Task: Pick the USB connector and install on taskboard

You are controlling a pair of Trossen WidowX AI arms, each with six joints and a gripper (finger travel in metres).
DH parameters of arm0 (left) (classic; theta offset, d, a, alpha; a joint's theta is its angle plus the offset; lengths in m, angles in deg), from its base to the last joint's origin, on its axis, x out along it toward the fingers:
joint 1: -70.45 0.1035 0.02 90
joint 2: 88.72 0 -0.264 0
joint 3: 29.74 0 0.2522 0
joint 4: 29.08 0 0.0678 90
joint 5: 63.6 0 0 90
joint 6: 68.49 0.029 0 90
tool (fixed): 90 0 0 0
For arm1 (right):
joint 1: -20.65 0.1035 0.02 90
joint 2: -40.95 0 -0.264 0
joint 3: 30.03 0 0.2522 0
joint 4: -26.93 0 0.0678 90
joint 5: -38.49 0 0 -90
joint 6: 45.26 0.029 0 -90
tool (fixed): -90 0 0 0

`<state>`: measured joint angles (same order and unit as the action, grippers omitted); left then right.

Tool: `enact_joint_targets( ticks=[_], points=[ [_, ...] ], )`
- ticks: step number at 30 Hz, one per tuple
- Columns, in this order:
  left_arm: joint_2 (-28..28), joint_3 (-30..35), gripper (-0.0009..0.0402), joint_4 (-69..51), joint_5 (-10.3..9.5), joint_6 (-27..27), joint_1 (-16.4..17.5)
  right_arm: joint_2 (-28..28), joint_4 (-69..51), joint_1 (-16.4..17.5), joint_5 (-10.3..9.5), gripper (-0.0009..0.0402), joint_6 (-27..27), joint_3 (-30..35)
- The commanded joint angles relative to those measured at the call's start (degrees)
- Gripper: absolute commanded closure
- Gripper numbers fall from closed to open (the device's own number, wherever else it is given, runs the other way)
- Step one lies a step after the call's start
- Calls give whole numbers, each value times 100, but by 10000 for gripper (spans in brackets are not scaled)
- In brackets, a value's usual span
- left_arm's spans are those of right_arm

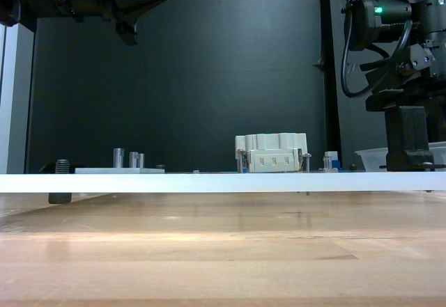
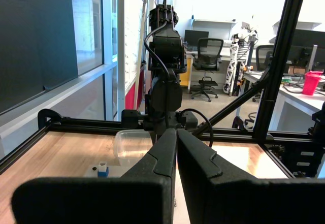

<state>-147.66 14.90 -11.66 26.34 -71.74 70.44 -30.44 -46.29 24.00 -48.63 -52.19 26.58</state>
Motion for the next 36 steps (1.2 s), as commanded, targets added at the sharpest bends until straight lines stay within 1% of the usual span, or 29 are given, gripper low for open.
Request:
enact_joint_targets(
  ticks=[1,12,23,27,36],
  points=[
    [-2,0,393,0,0,2,2,44,0,0,9,393,0,4],
    [-2,0,393,0,0,2,0,313,-28,0,11,393,2,22],
    [-2,0,393,0,0,2,2,404,-44,0,11,393,15,37],
    [-2,0,393,0,0,2,0,442,-57,2,57,393,31,59],
    [-2,0,393,0,0,2,2,455,-85,0,63,393,26,94]
  ],
)
